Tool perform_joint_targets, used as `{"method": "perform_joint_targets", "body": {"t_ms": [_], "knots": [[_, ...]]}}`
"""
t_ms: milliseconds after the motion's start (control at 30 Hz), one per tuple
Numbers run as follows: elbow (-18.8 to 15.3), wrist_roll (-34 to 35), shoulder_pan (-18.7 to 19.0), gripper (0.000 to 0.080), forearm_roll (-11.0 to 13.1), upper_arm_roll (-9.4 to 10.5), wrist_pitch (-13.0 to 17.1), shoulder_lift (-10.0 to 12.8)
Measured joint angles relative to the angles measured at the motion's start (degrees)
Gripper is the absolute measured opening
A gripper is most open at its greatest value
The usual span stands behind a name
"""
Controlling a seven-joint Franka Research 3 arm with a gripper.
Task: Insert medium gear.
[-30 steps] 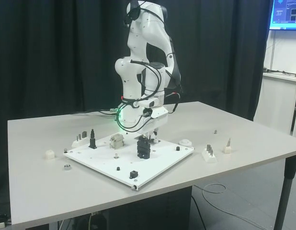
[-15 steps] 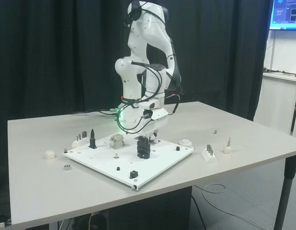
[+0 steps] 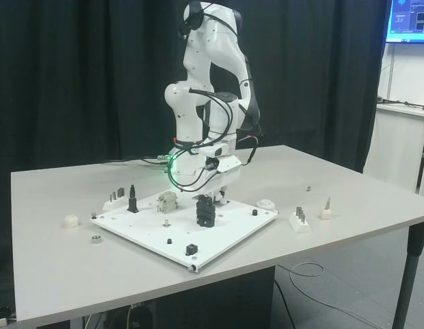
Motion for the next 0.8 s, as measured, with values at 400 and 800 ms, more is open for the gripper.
{"method": "perform_joint_targets", "body": {"t_ms": [400,800], "knots": [[-0.01,-2.61,0.0,0.0397,-0.02,0.01,0.02,0.0],[-0.07,-3.06,-0.01,0.0397,0.06,0.05,0.23,0.03]]}}
